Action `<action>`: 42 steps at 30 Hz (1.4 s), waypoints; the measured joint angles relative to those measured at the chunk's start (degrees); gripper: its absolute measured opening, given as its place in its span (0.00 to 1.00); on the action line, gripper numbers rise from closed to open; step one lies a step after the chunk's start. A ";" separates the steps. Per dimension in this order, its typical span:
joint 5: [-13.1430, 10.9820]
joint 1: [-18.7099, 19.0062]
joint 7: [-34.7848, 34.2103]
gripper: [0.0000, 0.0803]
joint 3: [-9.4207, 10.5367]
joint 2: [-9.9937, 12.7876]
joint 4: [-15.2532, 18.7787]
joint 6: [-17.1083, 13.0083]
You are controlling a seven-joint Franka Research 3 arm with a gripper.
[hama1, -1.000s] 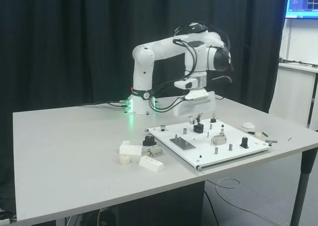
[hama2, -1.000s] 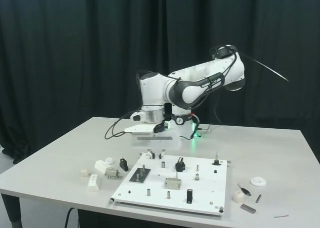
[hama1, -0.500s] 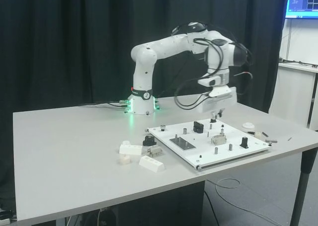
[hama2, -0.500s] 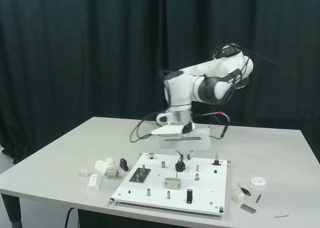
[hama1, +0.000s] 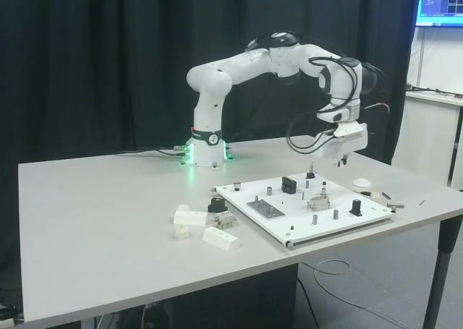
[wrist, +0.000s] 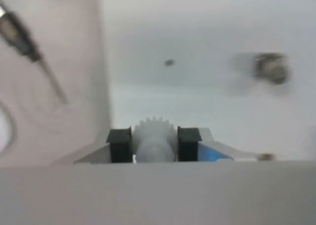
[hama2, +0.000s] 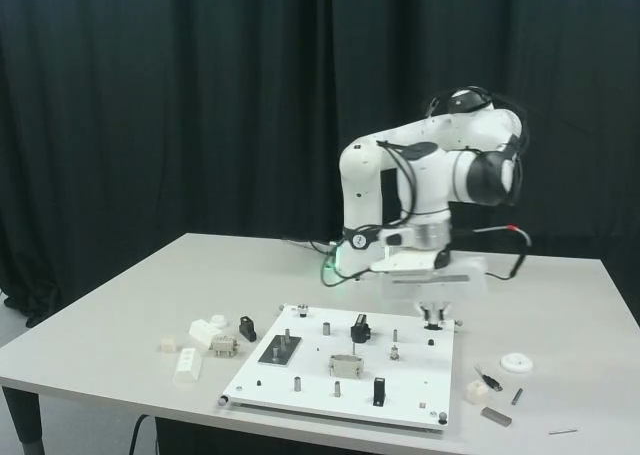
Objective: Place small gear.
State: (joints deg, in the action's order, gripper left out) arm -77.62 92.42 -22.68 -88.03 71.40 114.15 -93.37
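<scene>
We have the small gear (wrist: pixel 154 136) pinched in the gripper (wrist: pixel 154 145), hovering above the white board's (hama2: pixel 300 370) far corner; seating it remains.

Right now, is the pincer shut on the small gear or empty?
Shut on it: in the wrist view the pincer has its black fingertips pressed against both sides of the white small gear.

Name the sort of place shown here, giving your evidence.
Probably a robotics lab or test room: a white robot arm bolted on a grey table, black curtains behind, and a white board of pegs and small parts.
</scene>
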 joint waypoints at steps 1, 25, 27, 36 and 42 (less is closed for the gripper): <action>0.01 0.56 -0.68 0.24 0.26 0.00 -0.17 -0.19; 0.21 8.43 -10.04 0.24 8.45 0.00 -1.08 -10.18; 0.22 8.55 -10.33 0.24 9.17 0.00 -1.08 -11.08; 0.22 8.66 -11.02 0.24 11.76 -0.01 -1.08 -14.15; 0.22 8.67 -11.30 0.24 12.53 -0.01 -1.09 -15.32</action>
State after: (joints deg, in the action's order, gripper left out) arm -77.40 101.09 -33.98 -75.50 71.39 113.05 -108.69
